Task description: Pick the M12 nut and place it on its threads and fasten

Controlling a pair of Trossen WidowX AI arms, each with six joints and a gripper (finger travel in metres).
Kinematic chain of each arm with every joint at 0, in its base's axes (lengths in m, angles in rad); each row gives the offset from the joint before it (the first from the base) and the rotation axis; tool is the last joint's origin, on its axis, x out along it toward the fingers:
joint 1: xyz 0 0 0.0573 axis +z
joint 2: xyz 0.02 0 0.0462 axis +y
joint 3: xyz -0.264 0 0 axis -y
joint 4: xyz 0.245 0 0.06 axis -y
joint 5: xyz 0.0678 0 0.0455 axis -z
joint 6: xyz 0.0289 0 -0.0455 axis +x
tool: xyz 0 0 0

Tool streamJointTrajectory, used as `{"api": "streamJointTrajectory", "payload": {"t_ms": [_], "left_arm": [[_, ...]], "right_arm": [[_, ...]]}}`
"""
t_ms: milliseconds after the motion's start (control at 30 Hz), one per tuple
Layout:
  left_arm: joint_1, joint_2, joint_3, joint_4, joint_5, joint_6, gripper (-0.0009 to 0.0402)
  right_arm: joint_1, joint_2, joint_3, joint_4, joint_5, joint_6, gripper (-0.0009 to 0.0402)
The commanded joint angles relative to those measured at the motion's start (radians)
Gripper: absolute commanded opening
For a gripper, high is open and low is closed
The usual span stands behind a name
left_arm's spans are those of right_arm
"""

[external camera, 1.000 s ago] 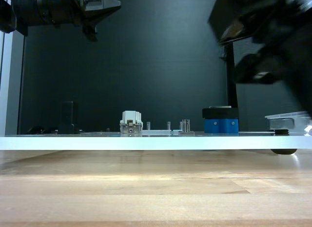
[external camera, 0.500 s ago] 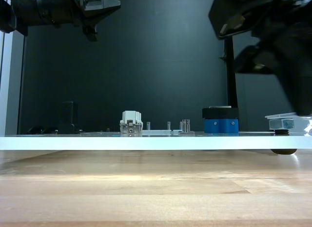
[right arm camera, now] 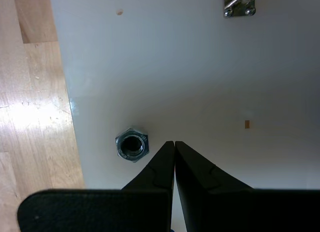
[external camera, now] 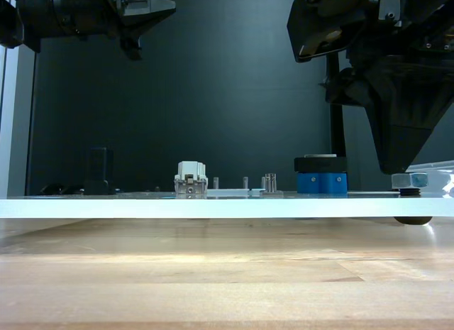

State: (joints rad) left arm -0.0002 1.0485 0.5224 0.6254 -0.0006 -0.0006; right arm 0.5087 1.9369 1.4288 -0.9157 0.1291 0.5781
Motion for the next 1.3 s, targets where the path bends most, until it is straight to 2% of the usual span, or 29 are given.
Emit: {"api": "streamJointTrajectory", "payload": {"t_ms": [33, 133, 167, 233, 333, 433, 600, 700, 1000, 1033, 1133, 1167, 1233, 1300], "left_arm": [[0.0, 0.0, 0.0, 0.0, 0.0, 0.0, 0.0], [0.0, 0.0, 0.0, 0.0, 0.0, 0.0, 0.0], [0.0, 0.0, 0.0, 0.0, 0.0, 0.0, 0.0], [0.0, 0.001, 0.0, 0.0, 0.0, 0.0, 0.0], [0.0, 0.0, 0.0, 0.0, 0.0, 0.0, 0.0], [0.0, 0.0, 0.0, 0.0, 0.0, 0.0, 0.0], [0.0, 0.0, 0.0, 0.0, 0.0, 0.0, 0.0], [0.0, 0.0, 0.0, 0.0, 0.0, 0.0, 0.0], [0.0, 0.0, 0.0, 0.0, 0.0, 0.0, 0.0], [0.0, 0.0, 0.0, 0.0, 0.0, 0.0, 0.0], [0.0, 0.0, 0.0, 0.0, 0.0, 0.0, 0.0], [0.0, 0.0, 0.0, 0.0, 0.0, 0.0, 0.0], [0.0, 0.0, 0.0, 0.001, 0.0, 0.0, 0.0], [0.0, 0.0, 0.0, 0.0, 0.0, 0.0, 0.0]], "right_arm": [[0.0, 0.002, 0.0, 0.007, -0.057, -0.016, 0.0], [0.0, -0.007, 0.0, -0.01, -0.314, -0.071, 0.0], [0.0, -0.012, 0.0, -0.018, -0.349, -0.074, 0.0], [0.0, -0.017, 0.0, -0.028, -0.346, -0.071, 0.0], [0.0, -0.02, 0.0, -0.032, -0.308, -0.068, 0.0], [0.0, -0.02, 0.0, -0.034, -0.198, -0.031, 0.0], [0.0, -0.023, 0.0, -0.036, -0.058, 0.014, 0.0], [0.0, -0.016, 0.0, -0.027, -0.015, 0.029, 0.0], [0.002, 0.014, 0.0, 0.006, -0.031, 0.047, 0.0], [0.002, 0.014, 0.0, 0.01, -0.07, 0.043, 0.0], [0.002, 0.005, 0.0, 0.004, -0.328, -0.024, 0.0], [0.002, 0.0, 0.0, -0.002, -0.371, -0.033, 0.0], [0.002, -0.008, 0.0, -0.021, -0.358, -0.033, 0.0], [0.002, -0.018, 0.0, -0.038, -0.299, -0.027, 0.0]]}}
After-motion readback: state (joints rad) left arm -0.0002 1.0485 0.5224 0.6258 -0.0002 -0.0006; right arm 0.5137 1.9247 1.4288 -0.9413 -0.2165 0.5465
